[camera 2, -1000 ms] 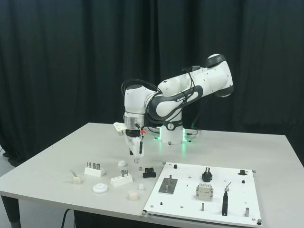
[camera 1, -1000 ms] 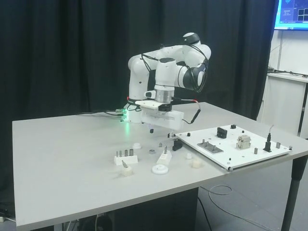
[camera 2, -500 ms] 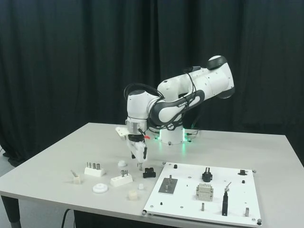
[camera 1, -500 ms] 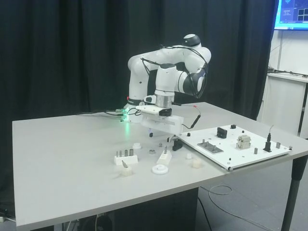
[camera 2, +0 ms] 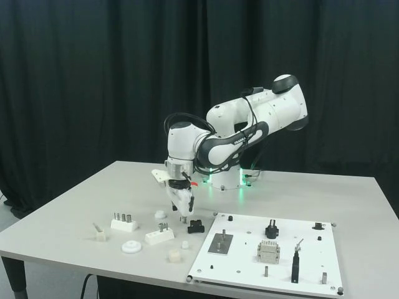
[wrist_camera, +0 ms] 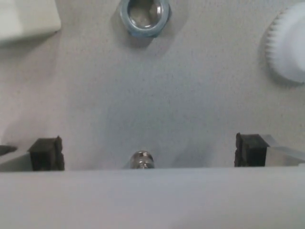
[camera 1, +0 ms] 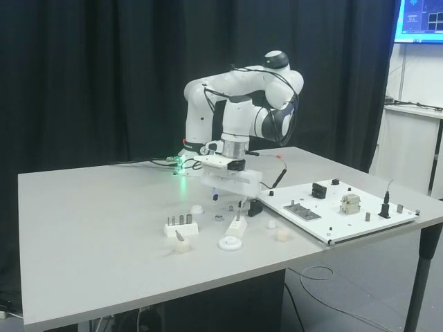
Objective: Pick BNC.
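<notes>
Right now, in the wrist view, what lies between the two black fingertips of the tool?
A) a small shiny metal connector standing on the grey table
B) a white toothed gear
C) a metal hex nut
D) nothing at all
A: the small shiny metal connector sits on the grey table midway between the open tool fingertips, while the metal hex nut and white toothed gear lie farther off.

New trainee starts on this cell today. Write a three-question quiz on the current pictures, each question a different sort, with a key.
1. True or false: the gripper is open around the BNC connector.
2. In the wrist view, which lies on the table beyond the connector? A. metal nut B. screwdriver C. cable reel
3. Fill in: the white board lies on the grey ____.

Key: 1 true; 2 A; 3 table.
</notes>
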`<action>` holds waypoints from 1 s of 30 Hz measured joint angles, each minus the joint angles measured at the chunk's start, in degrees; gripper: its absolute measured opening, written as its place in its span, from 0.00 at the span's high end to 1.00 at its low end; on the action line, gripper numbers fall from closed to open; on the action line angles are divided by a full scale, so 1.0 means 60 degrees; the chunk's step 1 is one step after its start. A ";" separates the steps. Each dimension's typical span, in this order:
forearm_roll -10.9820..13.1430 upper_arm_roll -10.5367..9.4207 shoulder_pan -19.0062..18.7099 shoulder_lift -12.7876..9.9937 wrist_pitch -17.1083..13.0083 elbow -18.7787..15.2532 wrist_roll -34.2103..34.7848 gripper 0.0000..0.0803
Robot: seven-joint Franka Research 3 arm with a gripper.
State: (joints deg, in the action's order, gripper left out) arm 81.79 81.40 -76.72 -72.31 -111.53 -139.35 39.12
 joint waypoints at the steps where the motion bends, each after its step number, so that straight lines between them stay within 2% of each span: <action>1: 0.0016 -0.0013 0.0000 0.0000 -0.0011 -0.0006 -0.0006 0.00; 15: 0.0743 -0.0357 -0.0005 0.0000 -0.0029 -0.0242 -0.0149 0.00; 30: 0.0879 -0.0489 -0.0010 -0.0006 -0.0041 -0.0324 -0.0274 0.00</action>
State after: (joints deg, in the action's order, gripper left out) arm 87.06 78.47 -76.78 -72.35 -111.77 -141.29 37.47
